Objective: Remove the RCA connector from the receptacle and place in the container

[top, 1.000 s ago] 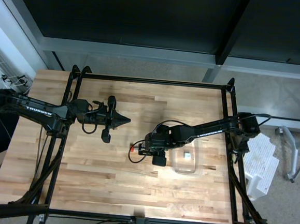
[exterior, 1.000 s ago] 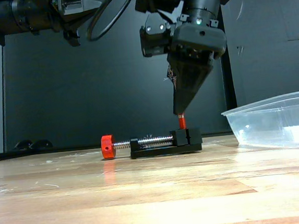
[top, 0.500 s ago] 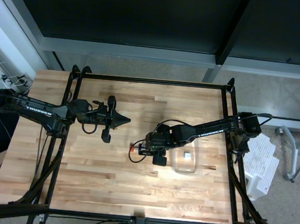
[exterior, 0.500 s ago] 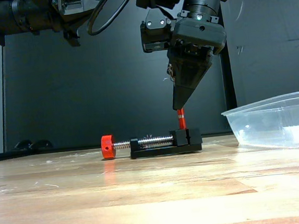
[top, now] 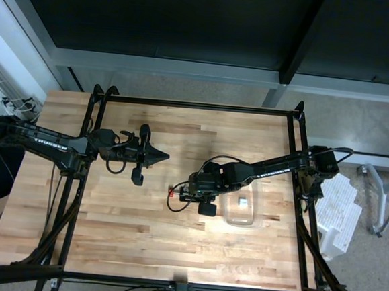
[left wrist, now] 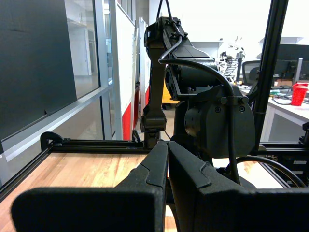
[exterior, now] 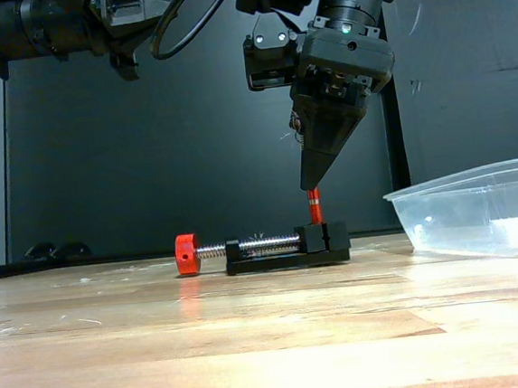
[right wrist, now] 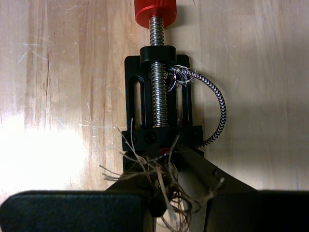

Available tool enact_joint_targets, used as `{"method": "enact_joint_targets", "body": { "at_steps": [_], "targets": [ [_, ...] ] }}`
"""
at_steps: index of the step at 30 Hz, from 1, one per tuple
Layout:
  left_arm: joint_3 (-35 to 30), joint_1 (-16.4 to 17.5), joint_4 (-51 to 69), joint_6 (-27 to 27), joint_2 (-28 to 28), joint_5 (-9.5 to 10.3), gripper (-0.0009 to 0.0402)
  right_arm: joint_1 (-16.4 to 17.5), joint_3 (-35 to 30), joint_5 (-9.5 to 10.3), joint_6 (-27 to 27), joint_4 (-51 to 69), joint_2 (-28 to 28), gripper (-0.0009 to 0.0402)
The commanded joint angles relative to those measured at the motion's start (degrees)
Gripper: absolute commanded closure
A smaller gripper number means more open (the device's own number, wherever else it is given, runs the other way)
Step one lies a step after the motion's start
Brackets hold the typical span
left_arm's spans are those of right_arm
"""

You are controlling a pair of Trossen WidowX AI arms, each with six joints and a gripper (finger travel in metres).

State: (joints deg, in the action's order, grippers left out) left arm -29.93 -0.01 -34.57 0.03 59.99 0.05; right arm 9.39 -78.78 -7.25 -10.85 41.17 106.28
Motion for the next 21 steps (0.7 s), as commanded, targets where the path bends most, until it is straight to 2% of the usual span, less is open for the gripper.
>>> {"method": "enact_joint_targets", "body": {
  "at_steps": [1, 21],
  "targets": [
    [-0.02, 0.02, 0.00, -0.02, 0.02, -0.02, 0.0393, 0.00, 0.00, -0.15, -0.02, 0.15, 0.00, 0.0389],
    [-0.02, 0.00, 0.00, -0.02, 0.02, -0.02, 0.0393, 0.00, -2.47, -0.17, -0.02, 3.58, -2.84, 0.0393]
  ]
}}
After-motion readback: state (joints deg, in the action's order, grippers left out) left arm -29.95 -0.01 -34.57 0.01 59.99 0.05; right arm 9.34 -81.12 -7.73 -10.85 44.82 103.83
